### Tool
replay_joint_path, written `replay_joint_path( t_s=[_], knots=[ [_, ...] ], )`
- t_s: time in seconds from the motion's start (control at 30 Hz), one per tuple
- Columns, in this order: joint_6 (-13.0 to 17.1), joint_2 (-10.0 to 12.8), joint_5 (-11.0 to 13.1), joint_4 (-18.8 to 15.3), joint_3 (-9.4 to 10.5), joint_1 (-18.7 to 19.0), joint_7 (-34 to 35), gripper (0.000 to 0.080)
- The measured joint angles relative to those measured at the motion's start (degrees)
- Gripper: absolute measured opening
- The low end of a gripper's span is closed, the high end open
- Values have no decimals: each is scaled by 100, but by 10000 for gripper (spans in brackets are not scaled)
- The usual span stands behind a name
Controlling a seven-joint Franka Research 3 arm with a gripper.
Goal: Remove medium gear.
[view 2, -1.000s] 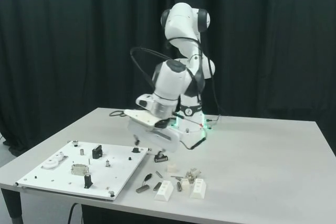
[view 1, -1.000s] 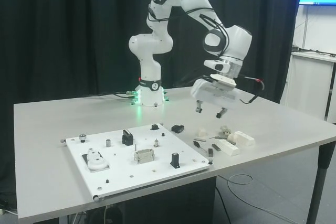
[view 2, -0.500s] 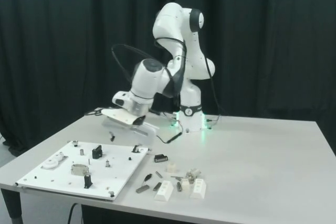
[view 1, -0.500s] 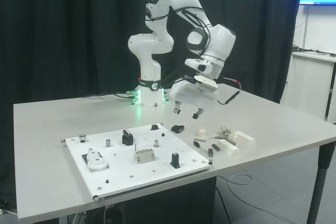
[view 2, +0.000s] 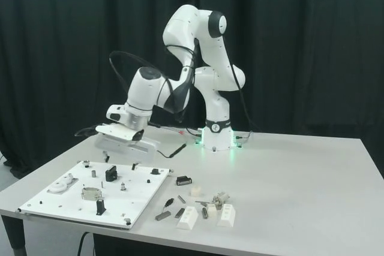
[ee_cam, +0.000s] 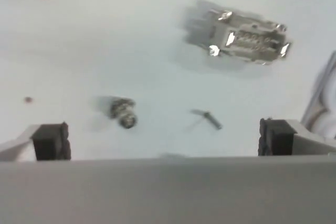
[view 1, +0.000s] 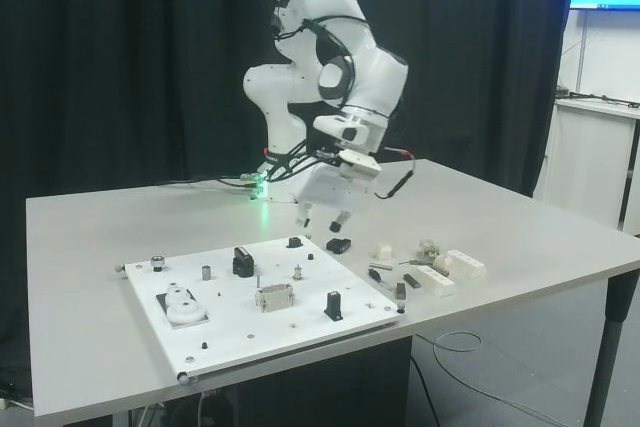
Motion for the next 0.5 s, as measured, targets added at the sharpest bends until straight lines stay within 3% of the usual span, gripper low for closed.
replay_joint_path(
  t_s=[0.27, 0.5],
  knots=[
    [792, 78, 211, -195, -440, -50, -399, 800],
    [1372, 142, 658, -294, -802, -87, -572, 800]
  ],
)
